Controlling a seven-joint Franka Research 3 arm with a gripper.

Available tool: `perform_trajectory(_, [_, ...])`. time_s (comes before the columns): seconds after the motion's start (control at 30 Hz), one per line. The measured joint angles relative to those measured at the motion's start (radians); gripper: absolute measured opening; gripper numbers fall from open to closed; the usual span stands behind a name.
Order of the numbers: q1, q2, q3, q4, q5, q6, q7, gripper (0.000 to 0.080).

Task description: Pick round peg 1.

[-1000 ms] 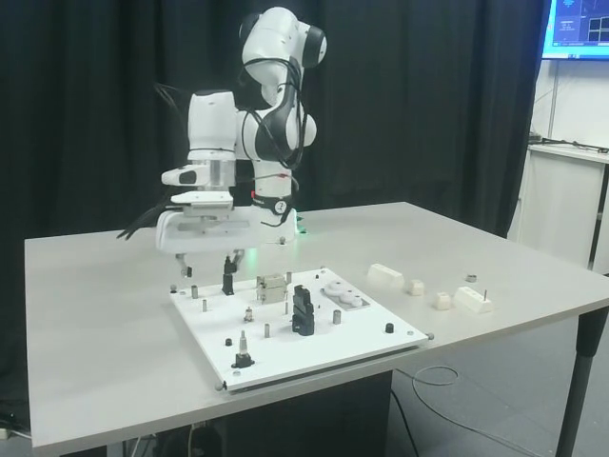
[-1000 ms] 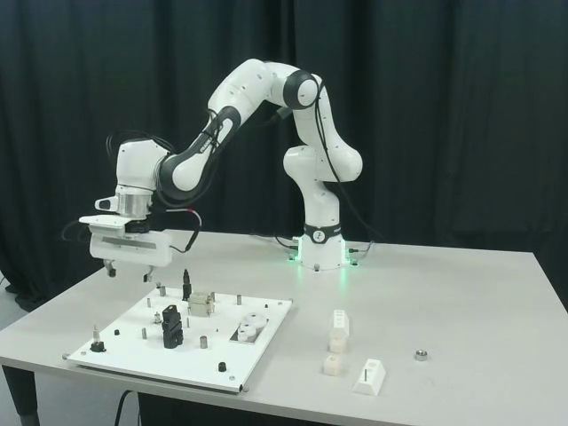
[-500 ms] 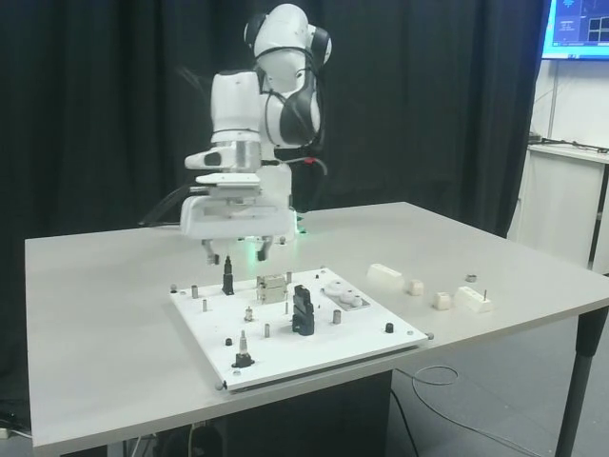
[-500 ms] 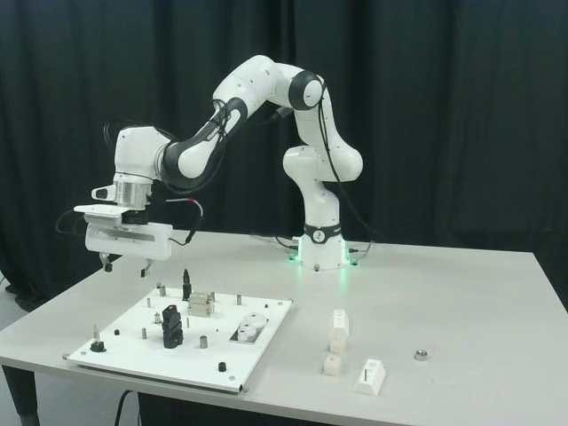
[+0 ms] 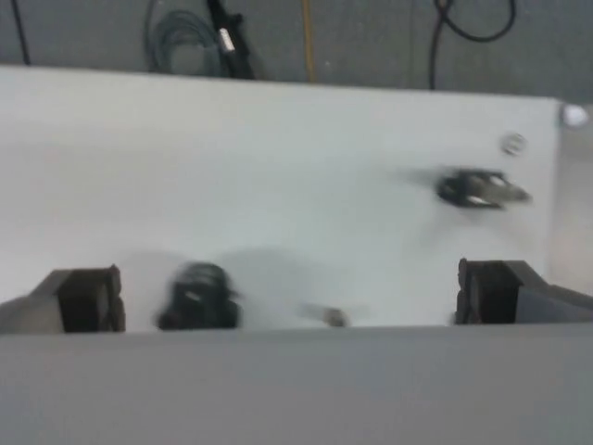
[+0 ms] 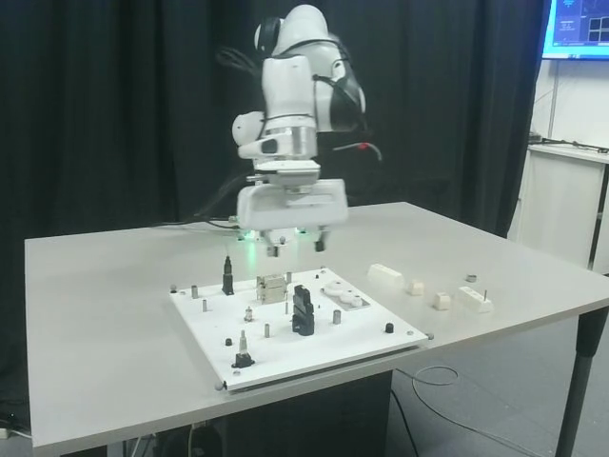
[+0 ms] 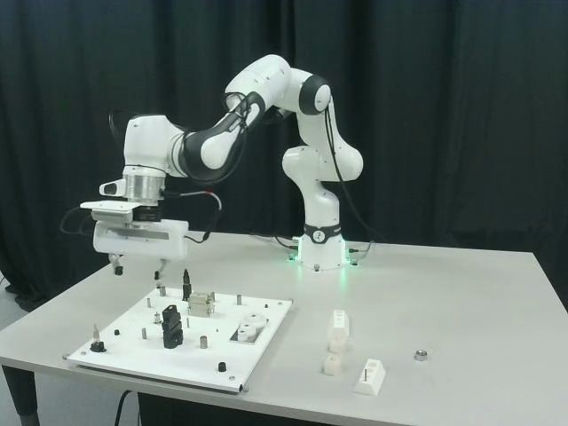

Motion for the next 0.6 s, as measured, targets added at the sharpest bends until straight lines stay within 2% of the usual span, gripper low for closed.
perform_trajectory(0.33, [0.081, 0.040, 0.000, 0.083, -0.014, -0.085, 0.135, 0.0800])
perform_trajectory(0.6, [0.158, 0.063, 0.000, 0.117, -0.029, -0.141, 0.248, 0.0800])
